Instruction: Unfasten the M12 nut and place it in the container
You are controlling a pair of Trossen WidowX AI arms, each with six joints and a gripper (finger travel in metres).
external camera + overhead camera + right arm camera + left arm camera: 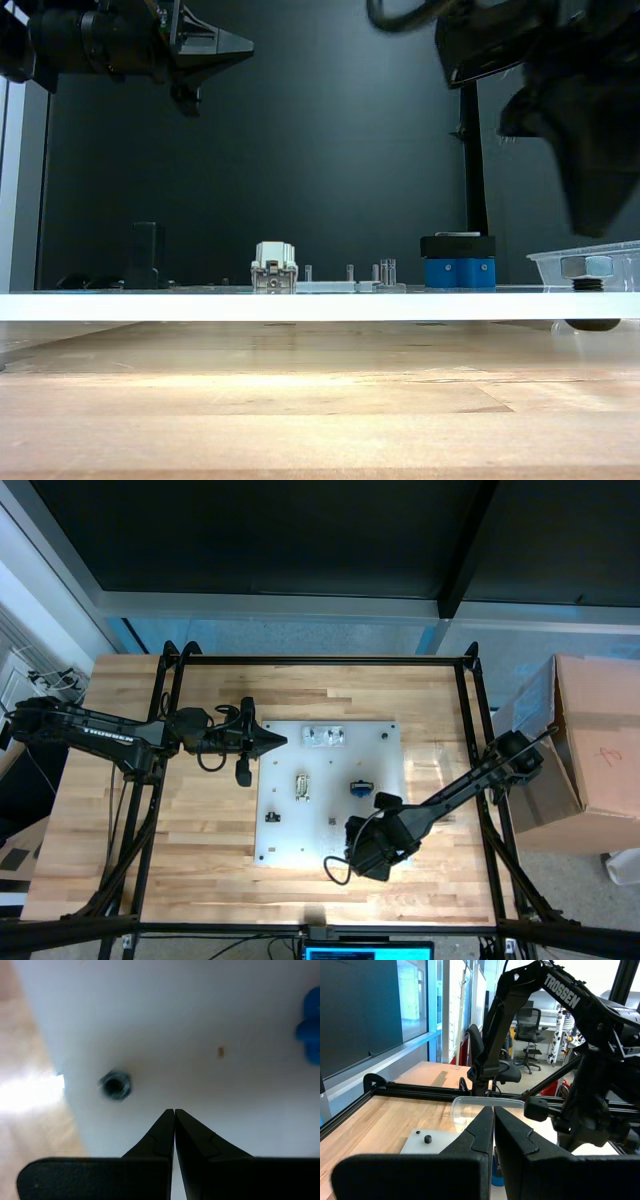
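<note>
Nut (587, 267): was on its stud (588, 284); I judged unfastening unfinished.
Right gripper (174, 1111): hovered just above nut, fingers (159, 1136) clenched, empty.
Left gripper (494, 1108): raised far left, clenched empty.

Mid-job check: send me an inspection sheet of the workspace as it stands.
Surface: white board on wooden table.
Job's things: silver nut on its stud, ribs showing beneath; clear container beyond it.
Clutter: blue block, white connector on board.
Grippers: left end effector shut, raised over board's left edge; right end effector shut, empty, above board beside nut.
Cables: black cable looped by right arm.
Surroundings: cardboard box right of table.
</note>
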